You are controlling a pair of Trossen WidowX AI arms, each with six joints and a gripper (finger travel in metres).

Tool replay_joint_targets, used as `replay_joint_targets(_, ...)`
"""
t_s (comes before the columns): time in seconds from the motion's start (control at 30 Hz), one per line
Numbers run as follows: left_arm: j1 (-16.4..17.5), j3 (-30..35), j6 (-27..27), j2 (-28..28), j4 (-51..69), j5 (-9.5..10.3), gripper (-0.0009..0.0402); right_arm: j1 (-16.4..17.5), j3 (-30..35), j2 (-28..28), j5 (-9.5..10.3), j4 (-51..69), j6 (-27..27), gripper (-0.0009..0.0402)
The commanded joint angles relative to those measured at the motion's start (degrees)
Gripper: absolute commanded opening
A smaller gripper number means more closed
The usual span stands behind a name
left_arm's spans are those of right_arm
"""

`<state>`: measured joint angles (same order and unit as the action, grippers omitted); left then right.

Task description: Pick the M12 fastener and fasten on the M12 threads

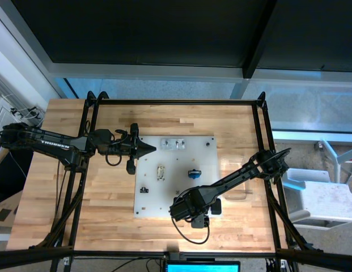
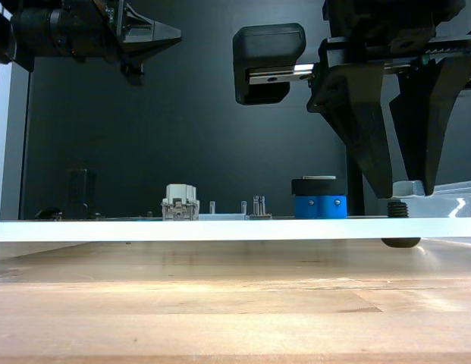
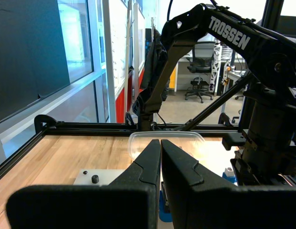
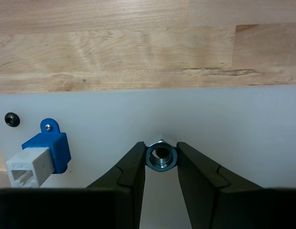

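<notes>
**Right hand** point(image 4: 160, 147): fingers clamped on the M12 nut point(image 4: 161, 157), one finger on each side, with the bore facing the wrist camera.
**M12 nut:** held between the right fingertips, low over the white board point(image 4: 243, 124).
**Black ribbed stud** point(image 2: 400, 208): directly beneath the right fingertips, ribs showing. Contact with the nut cannot be told.
**Blue-and-white connector** point(image 4: 40, 155): on the board, off to one side of the right hand.
**Tabletop** point(image 4: 138, 43): bare wood beyond the board.
**Left hand** point(image 3: 160, 143): fingers pressed together and empty, held high and well apart from the right hand.
</notes>
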<state>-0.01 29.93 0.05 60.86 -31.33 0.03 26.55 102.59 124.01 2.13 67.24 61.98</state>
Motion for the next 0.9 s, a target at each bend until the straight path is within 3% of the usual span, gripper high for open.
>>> replay_joint_targets(0.03,0.0,0.0,0.0,0.0,0.0,0.0,0.0,0.0,-0.1,0.0,-0.17,-0.2,0.0,0.0028)
replay_joint_targets(0.9,0.0,0.0,0.0,0.0,0.0,0.0,0.0,-0.6,-2.1,-0.2,-0.74,-2.9,-0.3,0.0027)
